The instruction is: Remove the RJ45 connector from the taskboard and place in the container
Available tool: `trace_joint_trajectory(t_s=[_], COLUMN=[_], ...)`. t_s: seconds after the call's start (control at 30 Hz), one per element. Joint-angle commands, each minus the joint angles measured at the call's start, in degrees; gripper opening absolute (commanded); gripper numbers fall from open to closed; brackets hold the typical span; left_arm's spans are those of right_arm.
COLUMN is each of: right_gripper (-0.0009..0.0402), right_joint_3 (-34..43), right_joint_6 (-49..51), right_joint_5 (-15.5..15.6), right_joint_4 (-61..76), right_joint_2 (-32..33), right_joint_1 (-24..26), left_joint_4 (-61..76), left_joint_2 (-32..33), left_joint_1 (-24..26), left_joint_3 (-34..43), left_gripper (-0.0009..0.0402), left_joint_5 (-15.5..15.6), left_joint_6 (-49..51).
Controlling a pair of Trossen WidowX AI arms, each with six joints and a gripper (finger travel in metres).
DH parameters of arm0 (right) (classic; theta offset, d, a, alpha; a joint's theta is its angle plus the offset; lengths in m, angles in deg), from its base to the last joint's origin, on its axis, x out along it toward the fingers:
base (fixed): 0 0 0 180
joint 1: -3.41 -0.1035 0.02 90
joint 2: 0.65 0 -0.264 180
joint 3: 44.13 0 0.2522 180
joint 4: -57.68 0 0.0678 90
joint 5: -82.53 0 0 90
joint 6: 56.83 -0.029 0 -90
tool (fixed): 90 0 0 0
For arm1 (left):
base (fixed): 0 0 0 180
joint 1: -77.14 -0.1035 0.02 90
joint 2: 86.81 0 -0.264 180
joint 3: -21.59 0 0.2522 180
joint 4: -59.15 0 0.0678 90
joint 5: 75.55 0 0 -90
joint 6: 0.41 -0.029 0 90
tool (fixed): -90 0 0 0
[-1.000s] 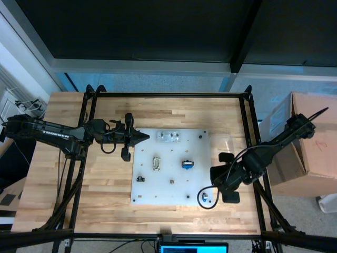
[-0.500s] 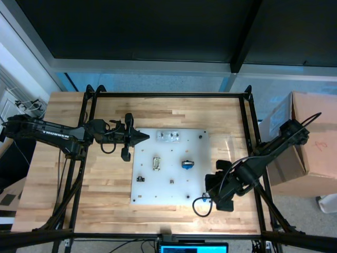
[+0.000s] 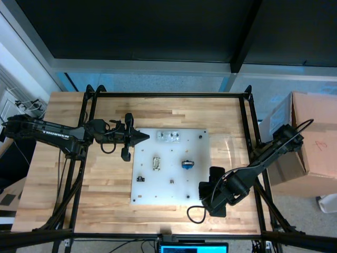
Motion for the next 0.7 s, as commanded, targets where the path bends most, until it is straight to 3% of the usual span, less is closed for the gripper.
trace_joint_trajectory(t_s=[0.03,0.7], right_gripper=[0.0224,0.0224], right_joint_3=[-0.57,-8.13], right_joint_6=[0.0,0.44], right_joint_5=[0.04,0.0], right_joint_4=[-1.42,-13.05], right_joint_2=[1.05,3.13], right_joint_1=[-0.09,-1.01], left_joint_4=[-0.02,-0.02], left_joint_2=[0.0,0.0], left_joint_1=[0.0,0.0], left_joint_3=[0.0,0.0], left_gripper=[0.0,0.0], left_joint_5=[0.0,0.0], left_joint_6=[0.0,0.0])
